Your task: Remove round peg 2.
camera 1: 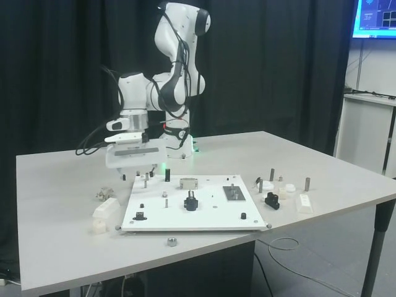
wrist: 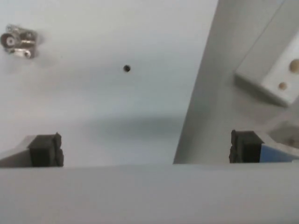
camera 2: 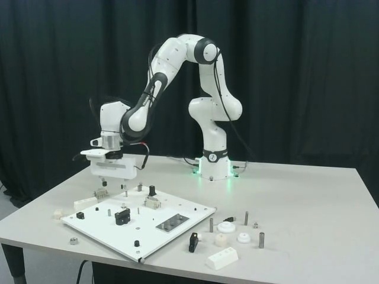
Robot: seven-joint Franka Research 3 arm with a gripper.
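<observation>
The gripper [wrist: 145, 149] hangs above the far corner of the white board [camera 1: 204, 210] on the grey tabletop [camera 1: 62, 179]. Its 2 black fingers [wrist: 45, 150] stand wide apart, holding nothing. A thin upright peg [camera 2: 125, 191] stands on the board just below; whether it is round peg 2 is unclear.

I am a white arm [camera 2: 177, 59] of rounded, glossy segments with black joint rings, and black cables loop along my forearm. My base [camera 2: 214, 168] glows green at its foot. My claw [wrist: 145, 148] ends in 2 black ribbed fingertips [wrist: 45, 150] on grey fingers.
</observation>
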